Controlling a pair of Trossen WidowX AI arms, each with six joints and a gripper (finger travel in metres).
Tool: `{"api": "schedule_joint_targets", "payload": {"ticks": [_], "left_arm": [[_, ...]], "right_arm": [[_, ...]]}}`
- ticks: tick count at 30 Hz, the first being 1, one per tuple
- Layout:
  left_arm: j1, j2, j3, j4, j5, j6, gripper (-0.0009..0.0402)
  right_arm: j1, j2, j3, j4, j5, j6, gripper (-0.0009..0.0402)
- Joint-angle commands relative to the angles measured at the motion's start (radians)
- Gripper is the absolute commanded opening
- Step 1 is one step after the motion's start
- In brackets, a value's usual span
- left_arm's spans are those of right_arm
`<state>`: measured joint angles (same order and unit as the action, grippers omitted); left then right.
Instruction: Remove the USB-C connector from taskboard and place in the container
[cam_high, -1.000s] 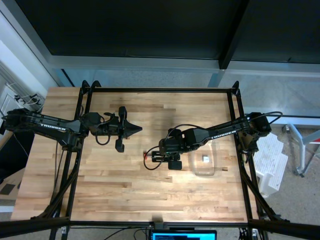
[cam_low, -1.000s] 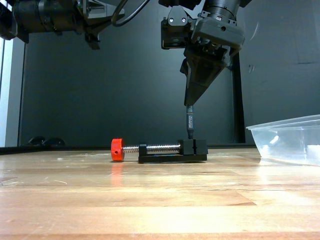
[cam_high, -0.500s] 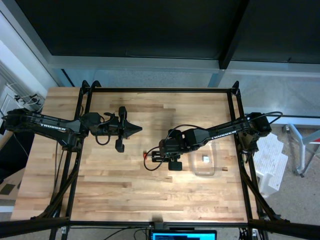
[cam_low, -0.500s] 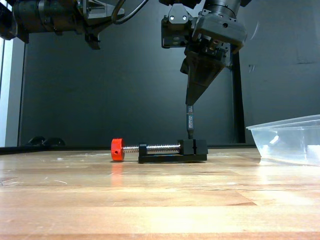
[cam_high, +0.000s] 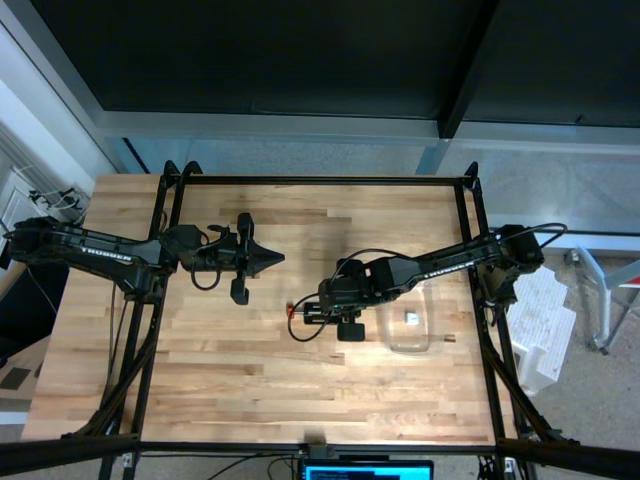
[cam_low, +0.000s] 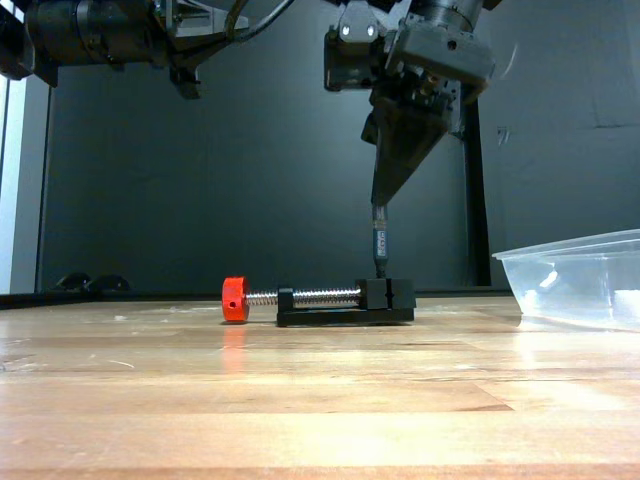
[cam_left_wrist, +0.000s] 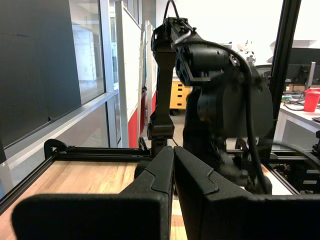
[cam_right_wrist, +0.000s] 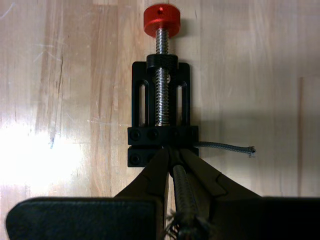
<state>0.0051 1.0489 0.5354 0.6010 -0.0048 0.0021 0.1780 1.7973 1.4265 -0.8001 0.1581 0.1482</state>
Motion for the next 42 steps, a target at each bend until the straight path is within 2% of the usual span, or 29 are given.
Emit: {"api": "schedule_joint_targets", "payload": {"ticks": [1, 15, 20, 42], "left_arm": [[0.000, 0.000, 0.000, 0.000, 0.000, 0.000, 0.0000], [0.000, 0.000, 0.000, 0.000, 0.000, 0.000, 0.0000], [0.000, 0.000, 0.000, 0.000, 0.000, 0.000, 0.0000], [0.000, 0.000, 0.000, 0.000, 0.000, 0.000, 0.0000]], "right_arm": [[0.000, -0.014, 0.003, -0.001, -0.001, 0.000, 0.0000], [0.004, -0.074, 0.003, -0.030, -0.001, 0.001, 0.0000], [0.027, -0.118, -0.007, -0.069, -0.001, 0.012, 0.0000], [0.077, -0.472, -0.386, -0.077, -0.001, 0.208, 0.0000]]}}
